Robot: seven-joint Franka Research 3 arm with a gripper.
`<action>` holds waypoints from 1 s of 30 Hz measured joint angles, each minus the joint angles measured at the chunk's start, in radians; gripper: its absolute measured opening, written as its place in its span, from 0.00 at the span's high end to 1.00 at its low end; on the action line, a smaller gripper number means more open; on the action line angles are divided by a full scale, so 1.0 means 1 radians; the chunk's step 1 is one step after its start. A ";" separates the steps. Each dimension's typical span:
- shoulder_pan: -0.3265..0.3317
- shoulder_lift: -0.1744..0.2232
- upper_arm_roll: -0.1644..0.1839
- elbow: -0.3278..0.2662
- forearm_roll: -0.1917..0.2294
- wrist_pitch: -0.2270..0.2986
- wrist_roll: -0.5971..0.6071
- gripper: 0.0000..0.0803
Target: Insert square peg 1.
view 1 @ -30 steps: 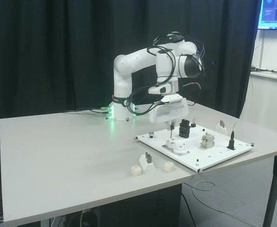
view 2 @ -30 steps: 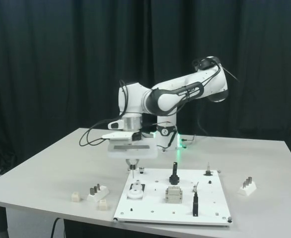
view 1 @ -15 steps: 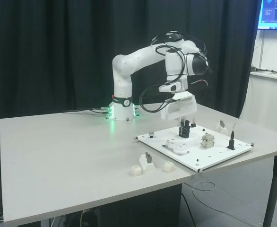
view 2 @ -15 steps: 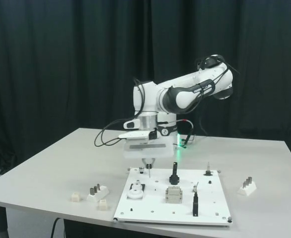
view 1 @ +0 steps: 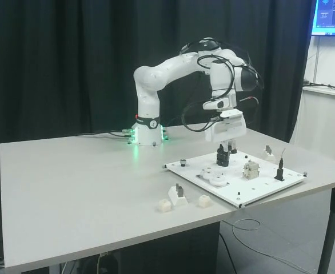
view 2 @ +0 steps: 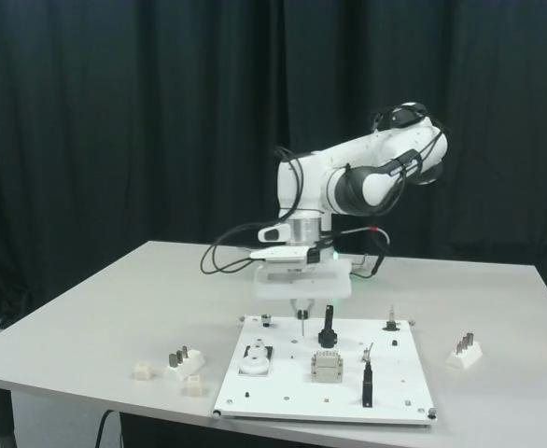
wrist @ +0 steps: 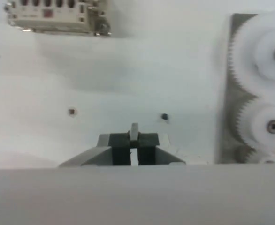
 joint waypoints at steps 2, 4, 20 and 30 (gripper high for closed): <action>0.012 0.000 0.004 -0.002 0.000 0.012 0.008 0.96; 0.023 0.000 0.008 -0.004 0.000 0.024 0.014 0.96; 0.067 0.013 0.046 -0.022 0.014 0.101 0.031 0.96; 0.071 0.013 0.060 -0.022 0.032 0.102 0.031 0.96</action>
